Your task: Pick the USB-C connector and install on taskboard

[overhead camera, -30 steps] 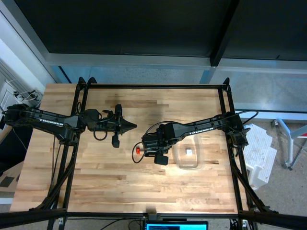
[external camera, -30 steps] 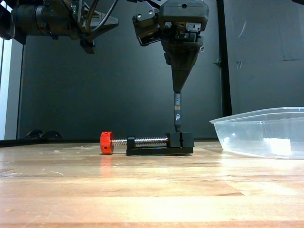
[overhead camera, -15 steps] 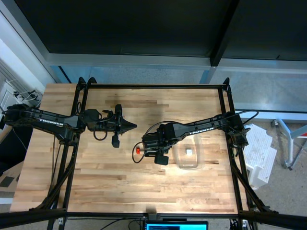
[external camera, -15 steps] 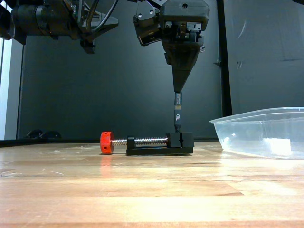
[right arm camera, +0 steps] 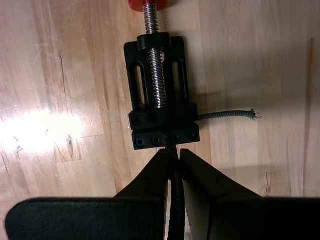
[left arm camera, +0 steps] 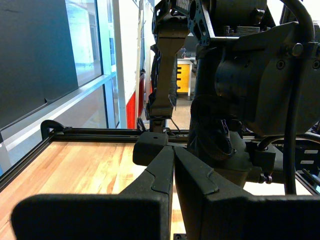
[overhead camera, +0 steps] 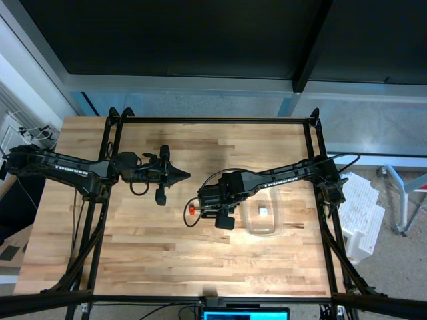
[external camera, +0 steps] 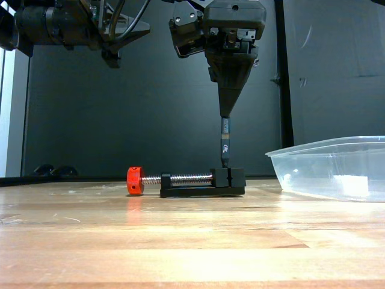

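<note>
Low view, centre frame: the right gripper (external camera: 224,113) is pointing straight down, fingers pinched closed on the top end of the slim dark USB-C connector (external camera: 224,143). The connector is hanging upright, its tip at the small black rectangular taskboard (external camera: 231,179) with the orange-red knob (external camera: 135,180). We are judging the connector light, stiff and slick. Gripped this high it may pivot, so press squarely.

High view, upper left: the left gripper (overhead camera: 185,176) is hovering, fingers closed and empty. The left arm (overhead camera: 65,169) is showing "TROSSEN"; the connector's pale mark is unreadable.

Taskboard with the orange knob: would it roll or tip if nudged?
Probably neither: the taskboard sits low and flat, so likely slides. Small, so probably light: the right jaws, holding the USB-C connector upright over it, could shift it. Left jaws hover shut, up left.
</note>
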